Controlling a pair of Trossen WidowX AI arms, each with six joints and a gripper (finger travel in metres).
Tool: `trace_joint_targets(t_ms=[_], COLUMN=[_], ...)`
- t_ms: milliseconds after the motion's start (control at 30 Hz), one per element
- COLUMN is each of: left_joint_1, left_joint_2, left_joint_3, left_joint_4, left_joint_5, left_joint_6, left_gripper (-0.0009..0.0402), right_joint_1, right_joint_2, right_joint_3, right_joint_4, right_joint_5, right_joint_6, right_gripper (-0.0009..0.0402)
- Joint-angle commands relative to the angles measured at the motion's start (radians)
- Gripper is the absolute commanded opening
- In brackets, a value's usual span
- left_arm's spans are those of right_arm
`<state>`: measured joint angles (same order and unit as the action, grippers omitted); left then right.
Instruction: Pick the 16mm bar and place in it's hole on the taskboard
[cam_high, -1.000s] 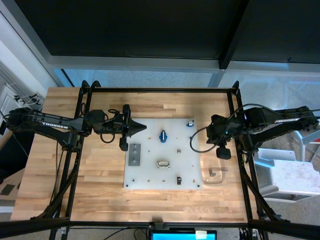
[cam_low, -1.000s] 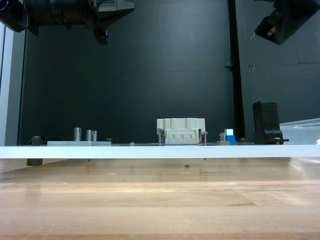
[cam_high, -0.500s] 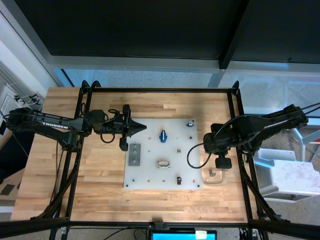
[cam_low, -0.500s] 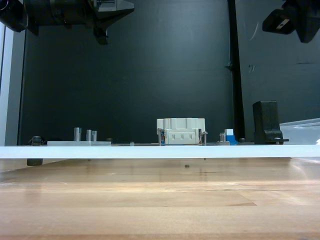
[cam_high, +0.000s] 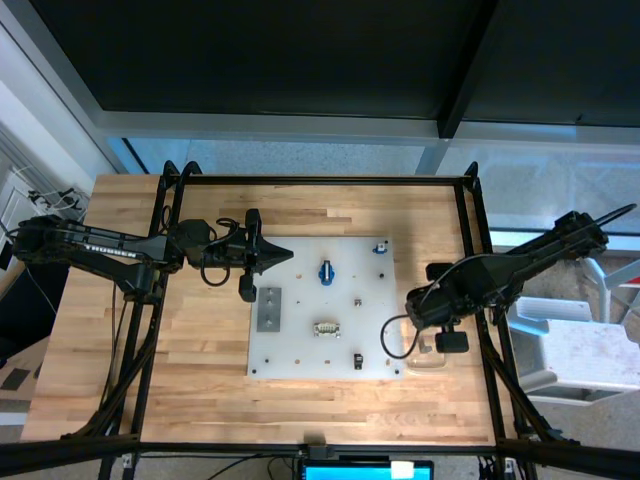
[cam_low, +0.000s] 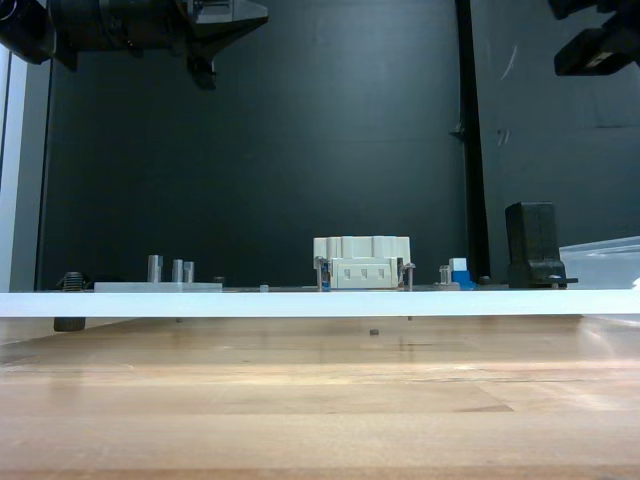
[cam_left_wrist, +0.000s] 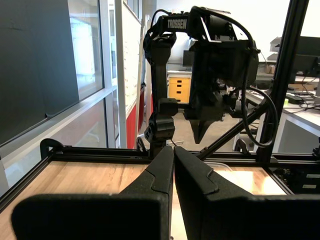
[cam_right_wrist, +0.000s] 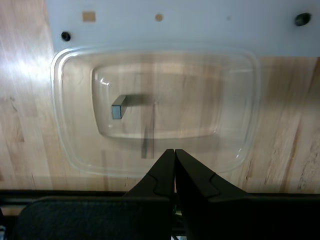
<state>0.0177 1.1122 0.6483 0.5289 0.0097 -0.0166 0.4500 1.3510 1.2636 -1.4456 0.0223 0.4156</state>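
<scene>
Wooden table (cam_high: 200, 390), black frame (cam_high: 320, 181), dark backdrop (cam_low: 330, 130), bright office windows (cam_left_wrist: 85, 50)

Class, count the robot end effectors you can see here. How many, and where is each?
2. The left end effector, shut, hangs above the task board's far-left corner. The right end effector, shut, hangs above the clear tray, where a dark bar lies free. Neither holds anything.
</scene>
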Motion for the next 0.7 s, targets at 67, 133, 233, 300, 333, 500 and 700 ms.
trace_joint_targets(t_ms=[67,133,233,300,333,500,700], left_joint_1=[0.0,0.0,0.0,0.0,0.0,0.0,0.0], left_joint_2=[0.0,0.0,0.0,0.0,0.0,0.0,0.0], left_joint_3=[0.0,0.0,0.0,0.0,0.0,0.0,0.0], left_joint_4=[0.0,0.0,0.0,0.0,0.0,0.0,0.0], left_joint_5=[0.0,0.0,0.0,0.0,0.0,0.0,0.0], left_joint_6=[0.0,0.0,0.0,0.0,0.0,0.0,0.0], left_gripper=[0.0,0.0,0.0,0.0,0.0,0.0,0.0], right_joint_1=[0.039,0.049,0.073,0.088,0.094,0.112,0.166], right_joint_2=[0.0,0.0,0.0,0.0,0.0,0.0,0.0], right_joint_3=[-0.018,-0.035,-0.057,-0.066,-0.07,-0.093,-0.157], right_joint_4=[0.008,0.027,0.048,0.054,0.055,0.103,0.178], right_joint_5=[-0.007,-0.01,-0.015,-0.012,-0.009,0.013,0.015], right_joint_6=[0.014,0.028,0.048,0.052,0.062,0.11,0.158], right_gripper=[0.0007,0.0016,0.0036,0.0051,0.0058,0.0101,0.0166])
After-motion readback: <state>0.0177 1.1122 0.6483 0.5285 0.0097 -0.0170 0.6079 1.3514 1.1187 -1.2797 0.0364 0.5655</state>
